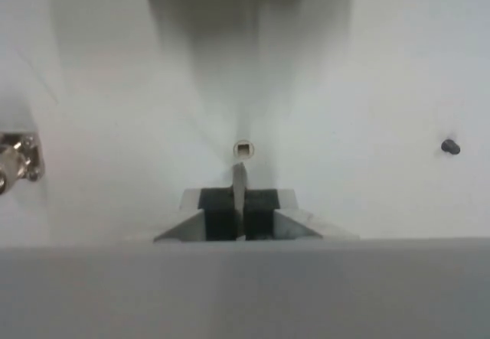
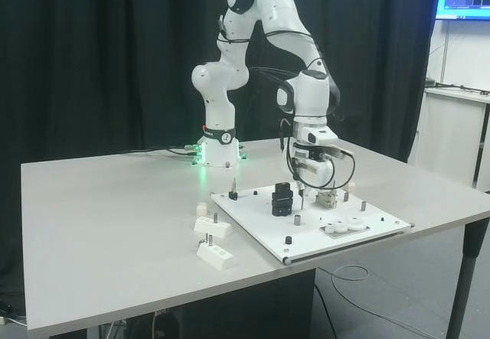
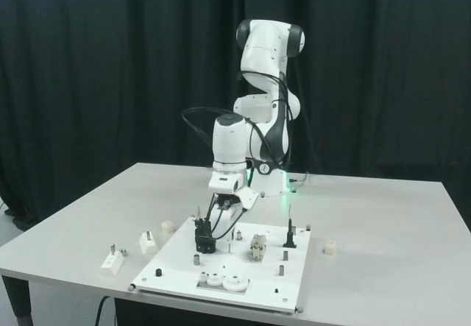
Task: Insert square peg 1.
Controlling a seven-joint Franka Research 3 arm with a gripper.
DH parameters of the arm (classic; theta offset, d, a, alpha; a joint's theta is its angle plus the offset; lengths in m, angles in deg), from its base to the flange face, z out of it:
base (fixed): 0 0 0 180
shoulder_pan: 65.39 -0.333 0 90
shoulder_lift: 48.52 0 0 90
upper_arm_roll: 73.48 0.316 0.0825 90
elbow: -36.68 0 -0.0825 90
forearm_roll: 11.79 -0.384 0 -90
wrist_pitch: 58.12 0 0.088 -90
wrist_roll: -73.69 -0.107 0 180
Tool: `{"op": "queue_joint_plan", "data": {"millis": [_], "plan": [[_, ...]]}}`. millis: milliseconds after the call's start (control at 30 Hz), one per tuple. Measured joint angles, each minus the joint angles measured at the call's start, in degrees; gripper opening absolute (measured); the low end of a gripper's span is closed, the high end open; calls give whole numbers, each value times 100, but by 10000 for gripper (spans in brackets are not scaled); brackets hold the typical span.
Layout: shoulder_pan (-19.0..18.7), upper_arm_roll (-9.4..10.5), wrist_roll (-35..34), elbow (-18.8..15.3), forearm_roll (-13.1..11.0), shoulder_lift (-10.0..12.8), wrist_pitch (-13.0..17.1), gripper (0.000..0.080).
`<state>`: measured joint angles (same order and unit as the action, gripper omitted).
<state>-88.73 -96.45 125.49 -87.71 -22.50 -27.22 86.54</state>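
The claw [image 1: 239, 216] holds the square peg [image 1: 239, 190] just above the board's [image 1: 367, 86] square hole [image 1: 243, 150].

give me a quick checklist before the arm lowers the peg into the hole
1. Thin grey square peg held in the claw: ok.
2. Small square hole in the white board visible and unblocked: ok.
3. Peg tip lined up over the hole: not ok, in the wrist view it sits just short of it.
4. Peg upright: cannot tell.
5. Black block clear of the claw: cannot tell.
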Motion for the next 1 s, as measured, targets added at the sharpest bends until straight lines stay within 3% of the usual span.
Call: {"op": "queue_joint_plan", "data": {"millis": [1000], "plan": [[20,41,0,28,-74,12,0,22]]}}
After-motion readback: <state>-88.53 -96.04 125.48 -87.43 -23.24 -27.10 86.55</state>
